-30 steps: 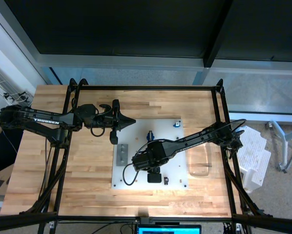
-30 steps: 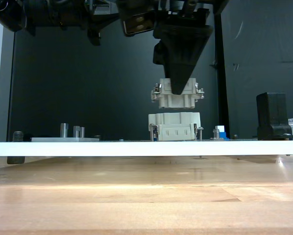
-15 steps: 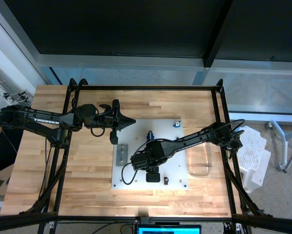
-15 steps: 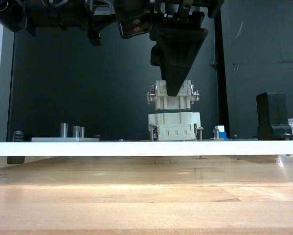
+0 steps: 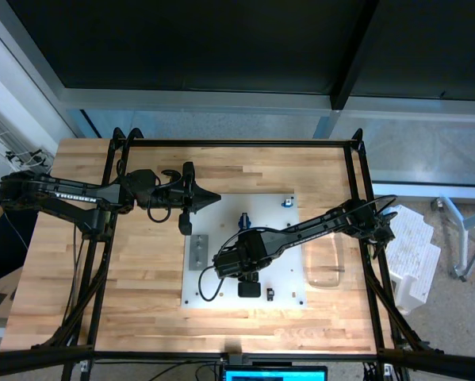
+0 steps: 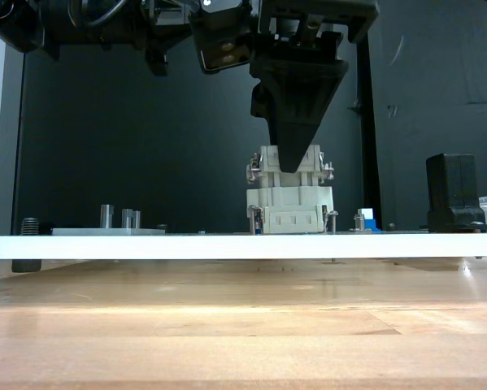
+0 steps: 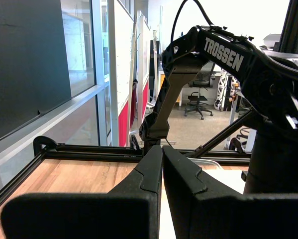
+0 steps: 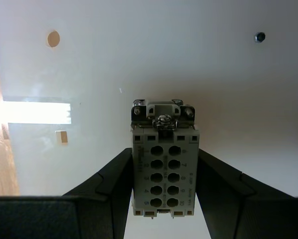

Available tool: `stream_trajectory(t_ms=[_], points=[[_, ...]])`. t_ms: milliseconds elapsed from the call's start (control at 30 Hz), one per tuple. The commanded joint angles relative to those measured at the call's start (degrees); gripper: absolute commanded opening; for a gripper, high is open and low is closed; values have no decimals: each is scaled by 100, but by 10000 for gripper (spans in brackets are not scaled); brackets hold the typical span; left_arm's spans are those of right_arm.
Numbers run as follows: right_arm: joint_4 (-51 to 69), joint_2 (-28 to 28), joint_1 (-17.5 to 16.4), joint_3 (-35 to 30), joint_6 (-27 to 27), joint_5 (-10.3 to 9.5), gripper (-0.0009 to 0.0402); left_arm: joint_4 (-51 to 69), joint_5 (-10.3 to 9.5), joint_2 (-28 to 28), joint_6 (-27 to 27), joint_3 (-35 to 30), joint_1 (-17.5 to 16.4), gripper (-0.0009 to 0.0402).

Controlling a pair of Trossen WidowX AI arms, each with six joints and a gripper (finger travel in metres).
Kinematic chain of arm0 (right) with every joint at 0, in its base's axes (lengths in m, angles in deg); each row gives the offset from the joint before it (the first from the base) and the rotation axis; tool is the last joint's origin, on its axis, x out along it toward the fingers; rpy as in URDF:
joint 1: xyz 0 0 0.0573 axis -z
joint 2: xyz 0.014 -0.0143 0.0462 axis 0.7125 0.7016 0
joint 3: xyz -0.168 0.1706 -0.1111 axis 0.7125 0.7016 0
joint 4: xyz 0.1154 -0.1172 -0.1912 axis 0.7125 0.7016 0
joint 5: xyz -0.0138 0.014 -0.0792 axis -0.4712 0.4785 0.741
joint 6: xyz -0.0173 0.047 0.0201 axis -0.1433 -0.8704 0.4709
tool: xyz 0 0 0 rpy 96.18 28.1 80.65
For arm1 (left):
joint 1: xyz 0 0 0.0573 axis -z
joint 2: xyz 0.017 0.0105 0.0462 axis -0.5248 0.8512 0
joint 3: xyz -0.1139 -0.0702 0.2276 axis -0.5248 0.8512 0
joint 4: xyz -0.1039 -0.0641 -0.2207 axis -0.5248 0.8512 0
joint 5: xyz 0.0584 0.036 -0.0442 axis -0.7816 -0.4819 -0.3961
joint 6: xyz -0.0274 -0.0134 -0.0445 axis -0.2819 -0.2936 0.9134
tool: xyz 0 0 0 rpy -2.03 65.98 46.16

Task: Pick the HAN10E connector and install on the hub

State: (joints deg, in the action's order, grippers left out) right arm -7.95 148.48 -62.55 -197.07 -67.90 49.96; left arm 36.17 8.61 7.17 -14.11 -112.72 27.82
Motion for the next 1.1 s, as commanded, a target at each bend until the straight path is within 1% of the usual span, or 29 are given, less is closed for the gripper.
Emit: stream_trajectory(t_ms=[33, 533, 967, 1100], points=[[-79, -4, -2, 37, -4, -2, 36, -2, 0, 2, 0, -2, -2, 0], [-636, -4, -2, 584, -11, 0, 36, -2, 0, 2, -2, -2, -2, 0], [-649, -13, -4, 610, -50, -2, 37, -2, 0, 2, -2, -2, 0, 0], [-647, -20, -4, 601, -42, -4, 56, -2, 0, 2, 0, -2, -2, 0]])
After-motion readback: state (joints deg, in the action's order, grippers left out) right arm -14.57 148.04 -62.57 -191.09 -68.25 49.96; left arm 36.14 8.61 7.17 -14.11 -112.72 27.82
